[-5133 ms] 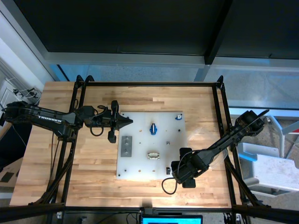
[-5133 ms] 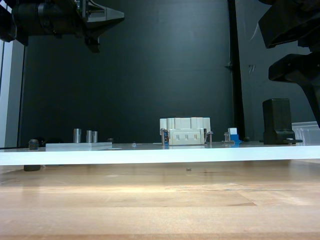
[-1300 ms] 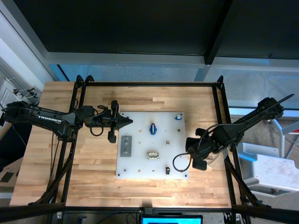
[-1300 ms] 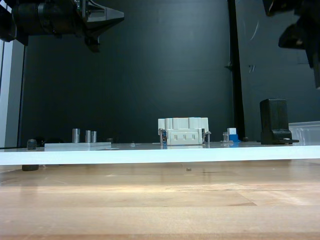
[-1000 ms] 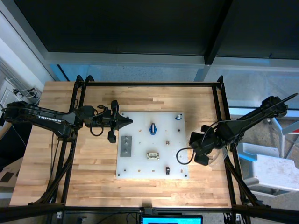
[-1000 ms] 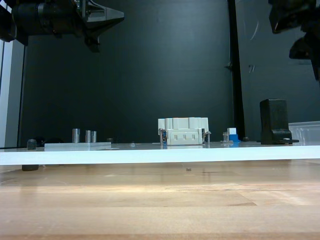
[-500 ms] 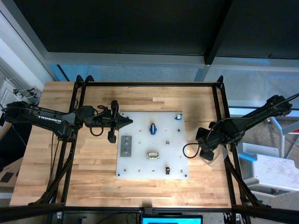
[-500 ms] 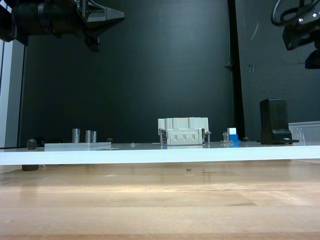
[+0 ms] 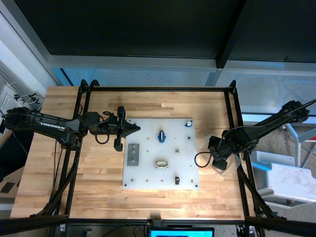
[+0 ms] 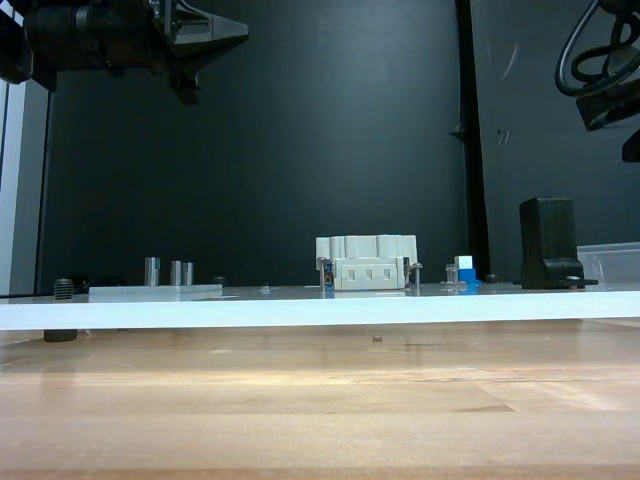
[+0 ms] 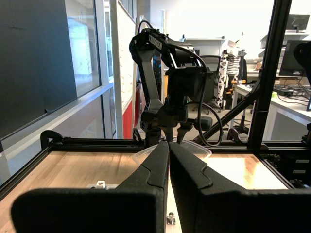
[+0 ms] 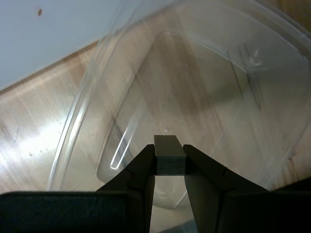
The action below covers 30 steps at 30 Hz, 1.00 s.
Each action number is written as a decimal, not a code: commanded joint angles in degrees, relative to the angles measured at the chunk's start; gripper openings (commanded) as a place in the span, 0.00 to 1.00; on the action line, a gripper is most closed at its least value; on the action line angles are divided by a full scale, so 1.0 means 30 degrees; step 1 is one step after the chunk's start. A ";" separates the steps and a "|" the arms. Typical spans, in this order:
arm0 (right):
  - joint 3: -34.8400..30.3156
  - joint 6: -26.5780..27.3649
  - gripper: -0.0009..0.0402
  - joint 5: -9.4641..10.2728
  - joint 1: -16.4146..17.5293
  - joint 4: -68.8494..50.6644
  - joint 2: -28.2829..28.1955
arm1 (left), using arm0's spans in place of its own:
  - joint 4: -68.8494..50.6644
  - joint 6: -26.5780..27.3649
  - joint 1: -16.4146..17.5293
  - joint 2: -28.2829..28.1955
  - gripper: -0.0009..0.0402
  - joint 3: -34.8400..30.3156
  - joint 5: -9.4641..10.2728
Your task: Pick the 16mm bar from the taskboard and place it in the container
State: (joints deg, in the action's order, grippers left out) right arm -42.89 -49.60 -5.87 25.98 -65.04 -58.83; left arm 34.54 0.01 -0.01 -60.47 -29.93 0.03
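**Bar held over the container, release not yet made**

The right gripper [image 12: 167, 160] hangs over the clear container [image 12: 92, 92], which sits on the table [image 9: 98, 197] just off the right edge of the board [image 9: 148, 170]. Its fingers are closed narrowly on the bar [image 12: 169, 154], which is pinched at the very tips. In the right wrist view the bar lies over the container's floor, inside the rim.

The grip looks thin, so the main risk is a slip or a skewed release. If one pad lets go first, the bar may tip and fall off line. Dropped from height, a metal peg could bounce on the hard plastic and hop over the low wall. In the high view the gripper sits toward the container's board-side edge, so a stray drop there could land on the wood. The container looks light, and a finger lowered against its wall could push or tilt it.

Nothing lies between the bar and the container floor. The black fitting [image 9: 177, 179], silver connector [image 9: 161, 164], blue knob [image 9: 161, 136] and grey block [image 9: 133, 154] stand on the board, well clear of the drop. The left gripper [image 9: 132, 128] is parked above the board's far left corner with its fingers pressed together. A white-and-blue bin [image 9: 284, 177] sits outside the frame, apart from the work.
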 commanded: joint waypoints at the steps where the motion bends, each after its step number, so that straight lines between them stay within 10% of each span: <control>1: 0.0029 0.0044 0.04 0.0000 0.0007 0.0000 -0.0015 | 0.0000 0.0000 0.0007 -0.0007 0.02 -0.0007 -0.0007; 13: 0.0036 0.0211 0.06 0.0029 0.0015 0.0342 -0.0175 | 0.0000 0.0000 0.0007 -0.0007 0.02 -0.0007 0.0000; 30: 0.0036 0.0780 0.44 -0.0015 0.0015 0.0423 -0.0175 | 0.0000 0.0000 0.0007 -0.0007 0.02 -0.0007 0.0000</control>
State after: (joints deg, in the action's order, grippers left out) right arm -42.76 -47.22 -5.89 26.00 -63.70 -59.33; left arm 34.54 0.01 -0.01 -60.47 -29.93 0.03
